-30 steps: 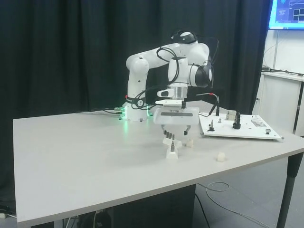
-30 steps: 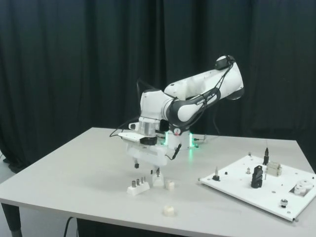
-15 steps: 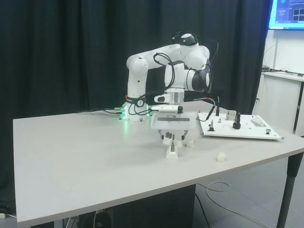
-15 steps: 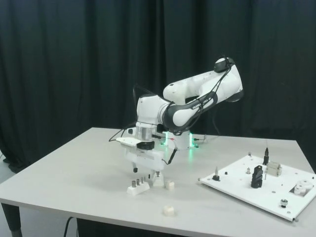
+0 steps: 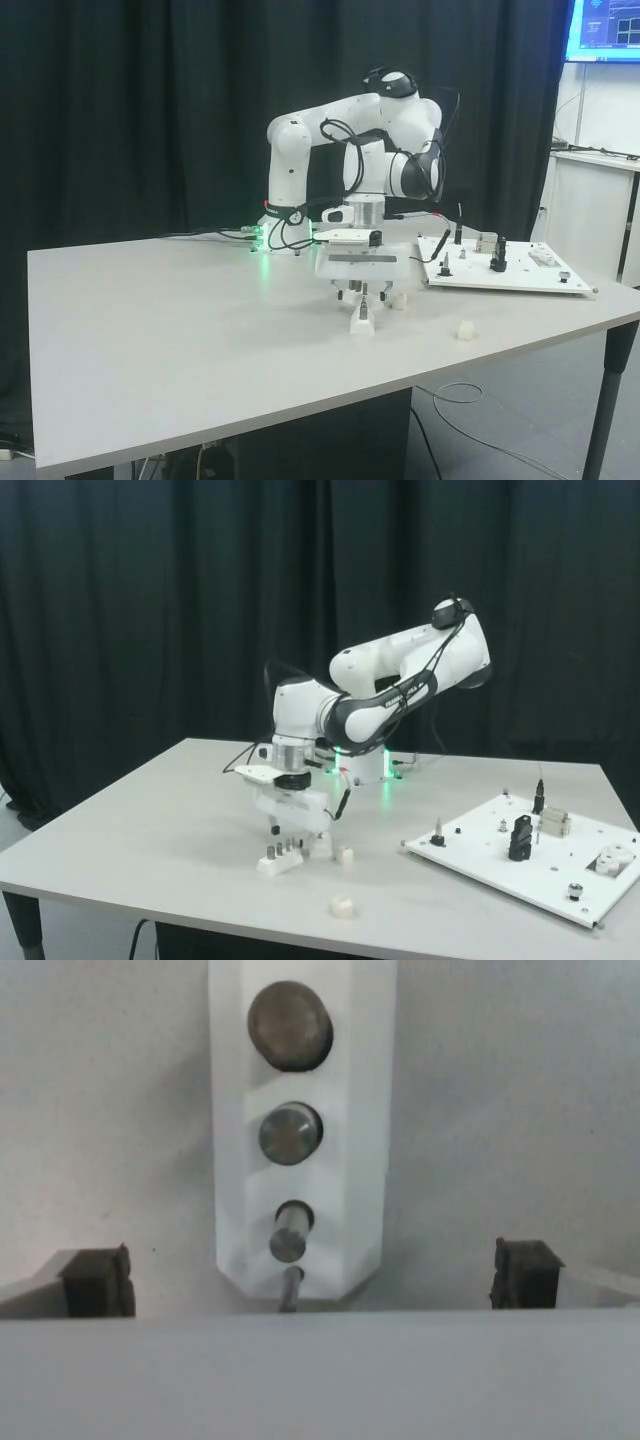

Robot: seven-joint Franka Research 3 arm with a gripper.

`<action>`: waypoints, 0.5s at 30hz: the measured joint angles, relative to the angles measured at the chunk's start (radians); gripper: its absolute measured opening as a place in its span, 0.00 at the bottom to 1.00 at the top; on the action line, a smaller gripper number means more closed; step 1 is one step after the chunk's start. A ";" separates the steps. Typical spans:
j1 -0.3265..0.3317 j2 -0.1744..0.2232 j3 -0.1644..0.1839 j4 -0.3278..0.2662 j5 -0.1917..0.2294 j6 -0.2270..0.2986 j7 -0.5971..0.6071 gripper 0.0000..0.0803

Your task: Pick round peg 1.

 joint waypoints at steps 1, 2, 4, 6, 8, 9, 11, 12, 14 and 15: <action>-0.001 0.000 0.002 0.001 0.000 -0.001 0.003 1.00; -0.002 0.001 0.005 0.002 0.000 -0.002 0.007 1.00; -0.003 0.003 0.010 0.004 0.001 -0.003 0.010 1.00; -0.004 0.005 0.015 0.006 0.001 -0.003 0.012 1.00; -0.004 0.007 0.020 0.008 0.001 -0.003 0.012 1.00; -0.005 0.008 0.022 0.009 0.001 -0.003 0.013 1.00; -0.005 0.010 0.025 0.011 0.001 -0.003 0.017 0.94; -0.005 0.011 0.026 0.012 0.001 -0.003 0.021 0.94; -0.006 0.013 0.028 0.013 0.001 -0.003 0.028 0.94; -0.006 0.014 0.028 0.014 0.001 -0.003 0.030 0.94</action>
